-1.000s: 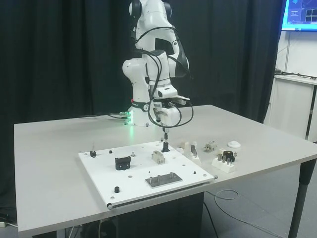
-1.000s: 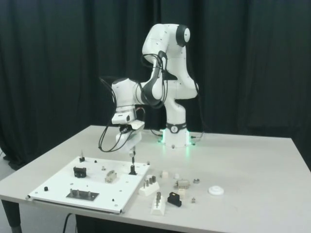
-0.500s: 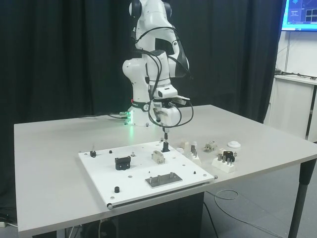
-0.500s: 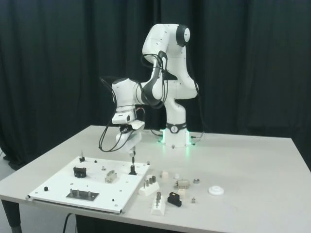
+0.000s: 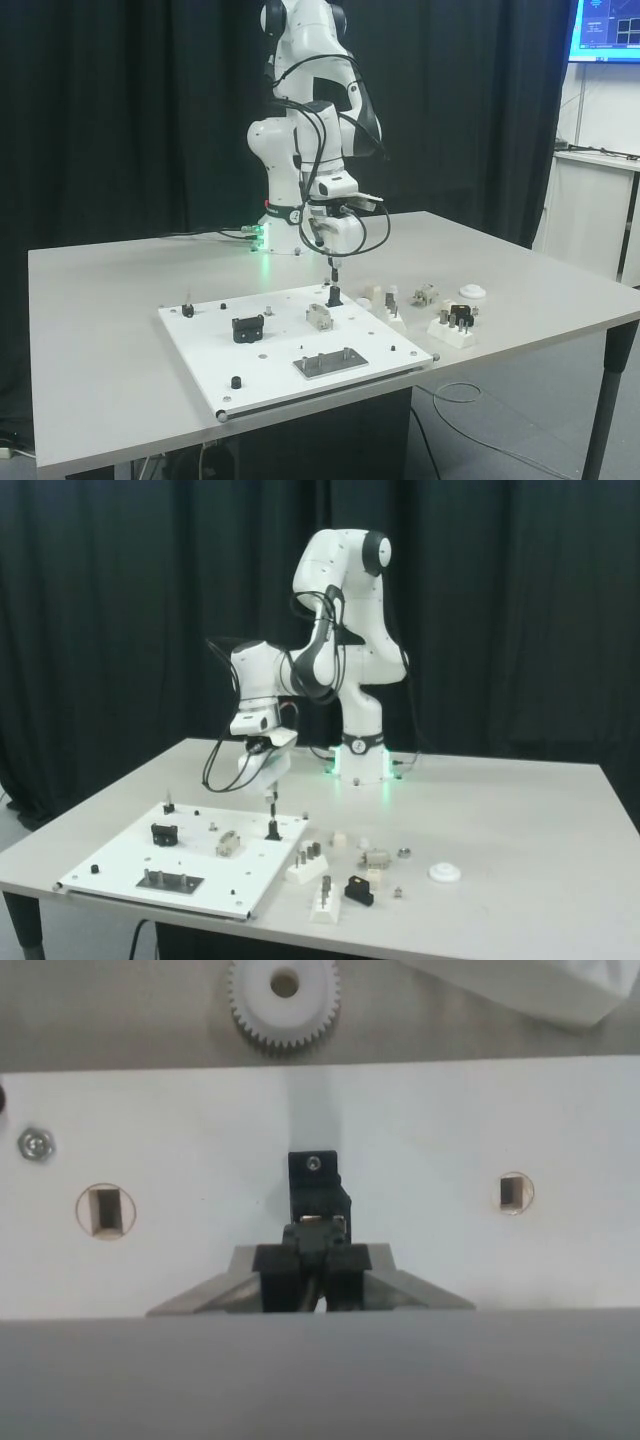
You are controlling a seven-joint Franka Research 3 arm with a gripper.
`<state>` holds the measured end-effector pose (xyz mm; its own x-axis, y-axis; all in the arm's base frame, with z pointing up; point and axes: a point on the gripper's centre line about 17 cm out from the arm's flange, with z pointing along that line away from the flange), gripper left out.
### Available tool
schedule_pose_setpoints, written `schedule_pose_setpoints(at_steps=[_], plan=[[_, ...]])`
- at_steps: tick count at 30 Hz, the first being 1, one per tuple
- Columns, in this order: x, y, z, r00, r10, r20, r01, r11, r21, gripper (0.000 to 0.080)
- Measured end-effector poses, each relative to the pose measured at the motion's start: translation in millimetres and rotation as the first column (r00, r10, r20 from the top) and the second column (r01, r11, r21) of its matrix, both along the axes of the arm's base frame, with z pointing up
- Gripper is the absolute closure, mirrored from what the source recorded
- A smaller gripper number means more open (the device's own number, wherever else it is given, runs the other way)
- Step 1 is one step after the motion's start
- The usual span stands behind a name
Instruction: Insert USB.
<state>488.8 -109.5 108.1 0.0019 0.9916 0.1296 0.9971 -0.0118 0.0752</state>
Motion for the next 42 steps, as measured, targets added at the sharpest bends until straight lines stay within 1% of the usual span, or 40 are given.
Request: schedule_pose_setpoints(at_steps=[25,42], plan=[[1.7,-0.2,-0.3,1.000,-0.024,0.005,0.024,1.000,0.003,0.0756],[2.6,2.9,-0.6,1.000,-0.021,0.004,0.021,1.000,0.002,0.0756]])
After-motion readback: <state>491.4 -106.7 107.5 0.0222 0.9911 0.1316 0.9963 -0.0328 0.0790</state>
